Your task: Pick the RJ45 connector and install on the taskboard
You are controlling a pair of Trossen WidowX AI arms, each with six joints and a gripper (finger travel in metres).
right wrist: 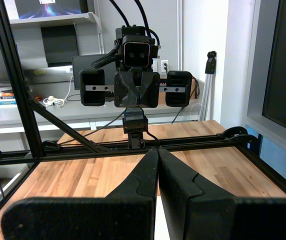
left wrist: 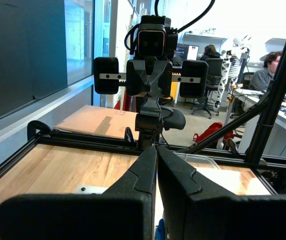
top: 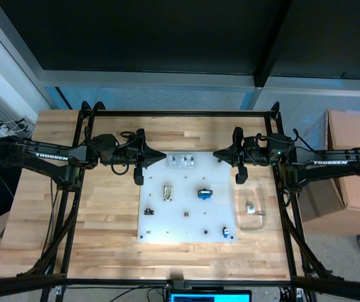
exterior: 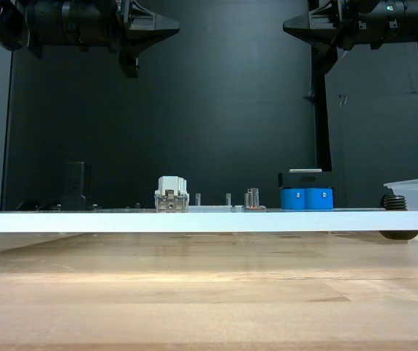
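A small pale part that looks like the RJ45 connector [top: 250, 206] lies free in a clear tray [top: 257, 221] just right of the white task board [top: 167, 226]. My left gripper [top: 164, 156] hovers high over the board's far left corner, fingers shut on nothing. Facing it, my right gripper [top: 216, 155] hangs above the far right corner, also shut and empty. In the low view both grippers, left [exterior: 176, 29] and right [exterior: 286, 29], sit well above the board [exterior: 209, 220]. Each wrist view shows shut fingertips, left [left wrist: 156, 148] and right [right wrist: 158, 149], with the opposite arm beyond.
On the board stand a grey connector block [top: 167, 192], a blue part [top: 204, 193], a silver block [top: 181, 161] and a small blue piece [top: 226, 233]. A black frame rail [top: 180, 114] rings the table. A cardboard box [top: 350, 157] stands off the right edge.
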